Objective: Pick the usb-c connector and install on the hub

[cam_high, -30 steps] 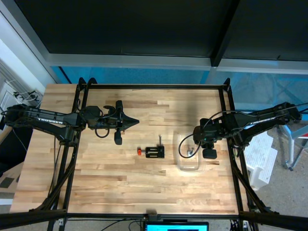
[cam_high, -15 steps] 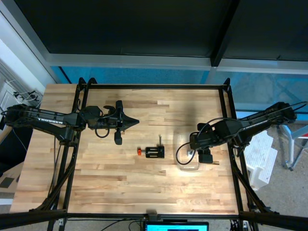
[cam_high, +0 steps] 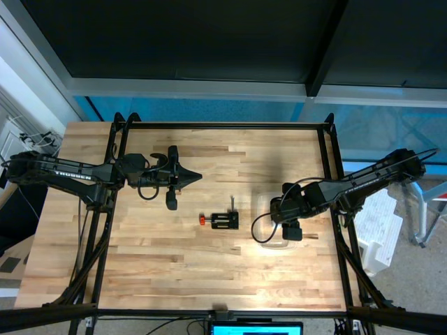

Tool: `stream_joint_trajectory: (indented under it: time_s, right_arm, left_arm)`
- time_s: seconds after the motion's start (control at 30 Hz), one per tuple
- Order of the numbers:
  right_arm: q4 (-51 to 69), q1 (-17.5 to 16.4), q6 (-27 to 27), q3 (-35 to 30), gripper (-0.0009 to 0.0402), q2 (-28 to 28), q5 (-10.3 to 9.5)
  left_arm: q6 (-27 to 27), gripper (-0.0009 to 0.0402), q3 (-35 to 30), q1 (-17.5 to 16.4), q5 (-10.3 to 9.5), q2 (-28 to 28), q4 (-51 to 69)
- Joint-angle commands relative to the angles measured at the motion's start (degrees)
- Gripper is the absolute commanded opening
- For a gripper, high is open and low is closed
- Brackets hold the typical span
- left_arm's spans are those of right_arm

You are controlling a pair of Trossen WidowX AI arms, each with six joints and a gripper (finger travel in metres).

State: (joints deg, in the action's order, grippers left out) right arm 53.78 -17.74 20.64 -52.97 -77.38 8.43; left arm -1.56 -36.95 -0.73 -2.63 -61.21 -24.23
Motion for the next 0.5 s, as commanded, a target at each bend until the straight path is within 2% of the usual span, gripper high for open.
stream_joint_trajectory:
  time_s: [0.03, 0.5]
  right_arm:
    - [-2.1, -0.7, 0.6, 1.8, 0.0206, -0.2, 0.26]
    - [-7.4, -1.1, 1.0, 3.9, 0.0204, -3.7, 0.52]
  left_arm:
    - [0.0, 0.0000, 0.0, 0.0, 0.00, 0.0, 0.0]
    - [0.0, 0.0000, 0.0, 0.0, 0.02, 0.0, 0.0]
